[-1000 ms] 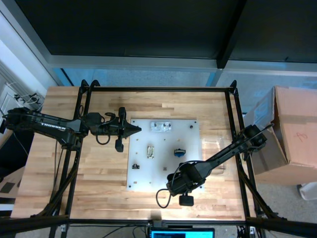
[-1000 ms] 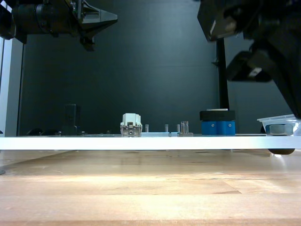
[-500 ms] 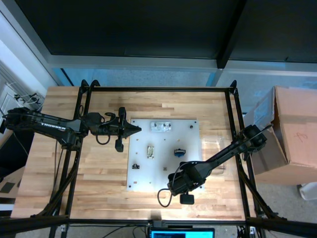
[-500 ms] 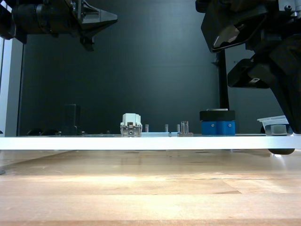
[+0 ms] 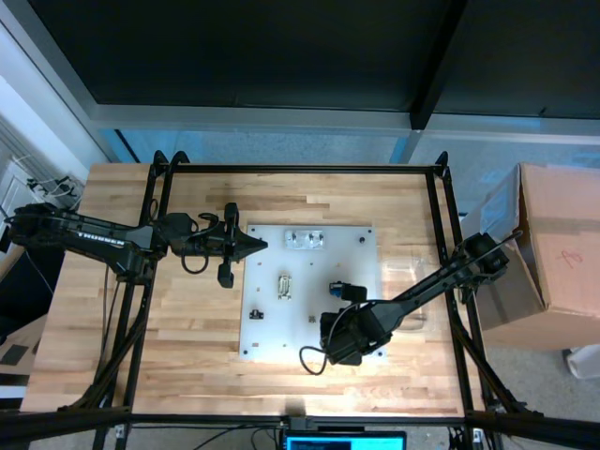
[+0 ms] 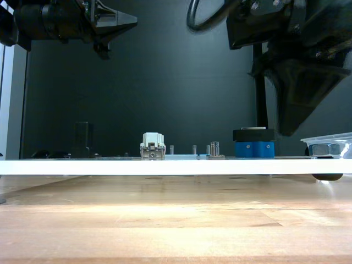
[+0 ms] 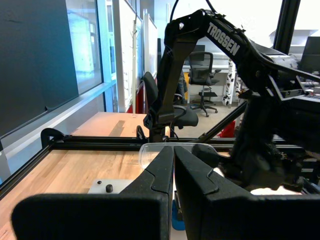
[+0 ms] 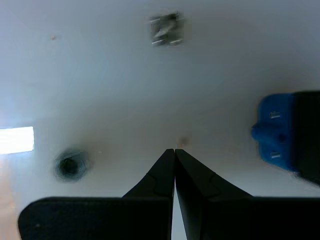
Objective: Unfasten the M12 nut and place it in the container
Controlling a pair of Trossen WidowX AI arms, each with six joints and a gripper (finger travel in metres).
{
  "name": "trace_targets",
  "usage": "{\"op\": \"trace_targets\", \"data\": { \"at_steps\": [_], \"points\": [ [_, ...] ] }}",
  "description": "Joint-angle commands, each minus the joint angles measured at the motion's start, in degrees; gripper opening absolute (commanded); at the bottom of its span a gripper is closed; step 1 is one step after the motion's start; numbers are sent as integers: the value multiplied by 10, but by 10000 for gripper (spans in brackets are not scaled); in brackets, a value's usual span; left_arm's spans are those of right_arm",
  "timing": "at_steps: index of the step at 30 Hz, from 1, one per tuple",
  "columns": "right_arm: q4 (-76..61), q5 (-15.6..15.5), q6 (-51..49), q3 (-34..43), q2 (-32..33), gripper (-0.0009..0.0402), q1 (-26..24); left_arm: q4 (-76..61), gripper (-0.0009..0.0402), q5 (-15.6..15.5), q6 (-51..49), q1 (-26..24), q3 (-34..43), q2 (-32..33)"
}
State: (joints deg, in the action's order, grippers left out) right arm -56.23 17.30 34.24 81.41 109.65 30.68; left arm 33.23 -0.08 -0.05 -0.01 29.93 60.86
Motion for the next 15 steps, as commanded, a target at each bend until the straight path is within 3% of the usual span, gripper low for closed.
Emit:
{"op": "trace_targets", "data": {
  "at_steps": [1,6,11,15],
  "points": [
    [-1,-38,0,1,-4,0,1,0,0,0,0,0,0,0],
    [16,-131,2,7,-4,0,1,0,0,0,0,0,0,0],
    [63,-200,24,16,-5,0,2,0,0,0,0,0,0,0],
    [74,-213,39,15,-5,0,3,-4,0,0,0,0,0,0]
  ]
}}
